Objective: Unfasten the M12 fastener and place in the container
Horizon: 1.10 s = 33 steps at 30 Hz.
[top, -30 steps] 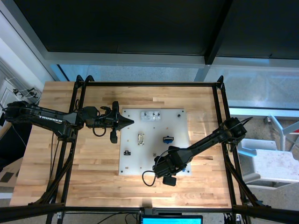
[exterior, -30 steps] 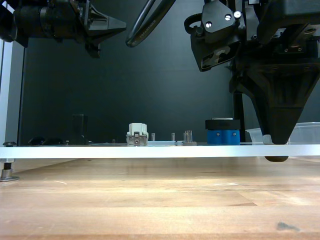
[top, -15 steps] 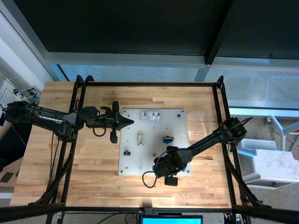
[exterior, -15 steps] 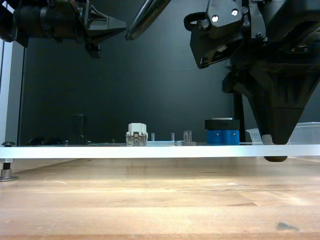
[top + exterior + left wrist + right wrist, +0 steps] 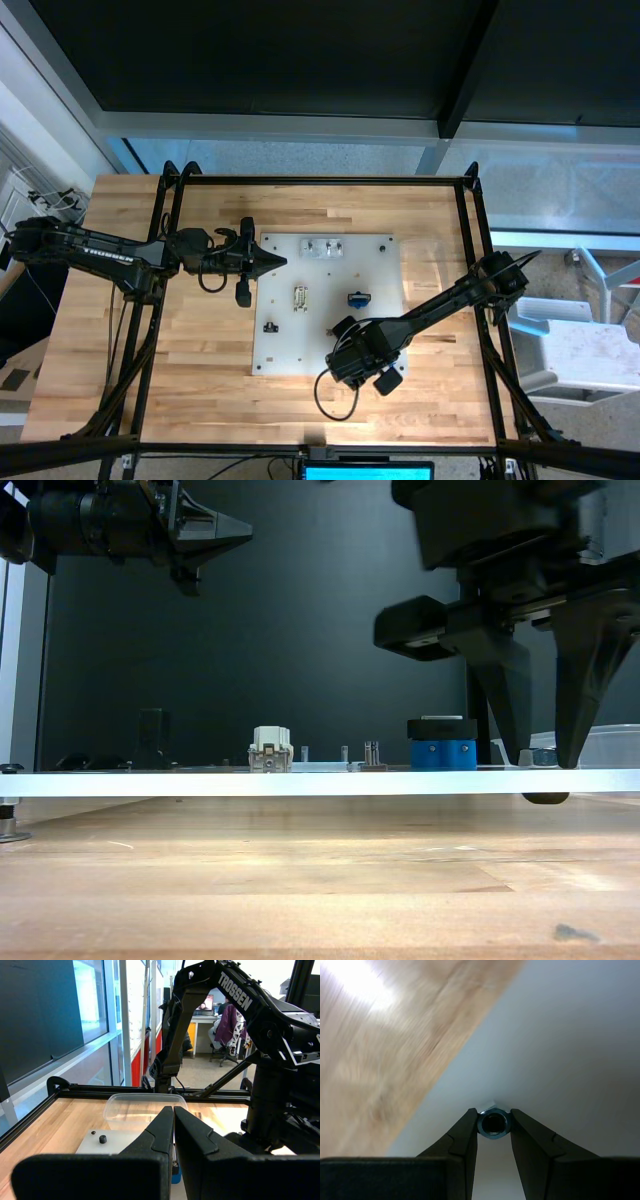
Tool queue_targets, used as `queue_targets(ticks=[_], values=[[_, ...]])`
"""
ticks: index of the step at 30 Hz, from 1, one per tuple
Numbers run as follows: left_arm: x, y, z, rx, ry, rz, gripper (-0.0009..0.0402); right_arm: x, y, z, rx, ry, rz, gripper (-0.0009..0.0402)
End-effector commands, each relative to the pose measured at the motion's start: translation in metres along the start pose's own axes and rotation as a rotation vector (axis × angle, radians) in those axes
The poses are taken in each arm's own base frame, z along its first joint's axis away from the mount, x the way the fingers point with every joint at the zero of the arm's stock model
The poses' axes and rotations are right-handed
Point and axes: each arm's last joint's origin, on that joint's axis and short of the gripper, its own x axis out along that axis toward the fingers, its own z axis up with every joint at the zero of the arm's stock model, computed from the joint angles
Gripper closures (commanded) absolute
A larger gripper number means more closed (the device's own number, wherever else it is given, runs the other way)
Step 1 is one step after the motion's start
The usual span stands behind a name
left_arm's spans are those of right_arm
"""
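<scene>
- Your left gripper (image 5: 283, 262) hangs high over the left edge of the white board (image 5: 290, 350), its jaws pressed together on nothing.
- Your right gripper (image 5: 546, 759) points down at the board's near right part. Its jaws pinch the M12 fastener (image 5: 493, 1123) between their tips at board level. You cannot tell whether it sits on its stud.
- The container (image 5: 144, 1095) stands on the desk (image 5: 200, 350) beyond those jaws, well apart.

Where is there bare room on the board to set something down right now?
The board is bare at its near-left corner, between the small black part and the near edge. Crowded: near right, where the right hand grips the nut. The left hand hovers over the far-left edge.
</scene>
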Motion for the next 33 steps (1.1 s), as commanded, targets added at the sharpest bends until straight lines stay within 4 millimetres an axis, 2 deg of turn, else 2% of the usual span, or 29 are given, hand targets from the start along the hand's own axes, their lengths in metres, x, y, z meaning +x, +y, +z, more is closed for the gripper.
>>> queue_targets(ticks=[1,8,11,28,33], values=[[0.0000,0.0001,0.0002,0.000,-0.001,0.000,0.0393,-0.0003,-0.0006,0.0001,-0.190,-0.001,-0.004,0.0391],[0.0000,0.0000,0.0001,0.000,0.000,0.000,0.0393,-0.0003,-0.0005,-0.0002,-0.519,0.003,-0.002,0.0391],[0.0000,0.0000,0.0001,0.000,0.000,0.000,0.0393,-0.0003,-0.0002,-0.0006,-0.597,0.007,0.000,0.0391],[0.0000,0.0000,0.0001,0.000,0.000,0.000,0.0393,-0.0003,-0.0001,-0.0009,-0.622,0.009,0.003,0.0390],[0.0000,0.0000,0.0001,0.000,0.000,0.000,0.0393,-0.0003,0.0000,-0.0009,-0.622,0.009,0.003,0.0358]])
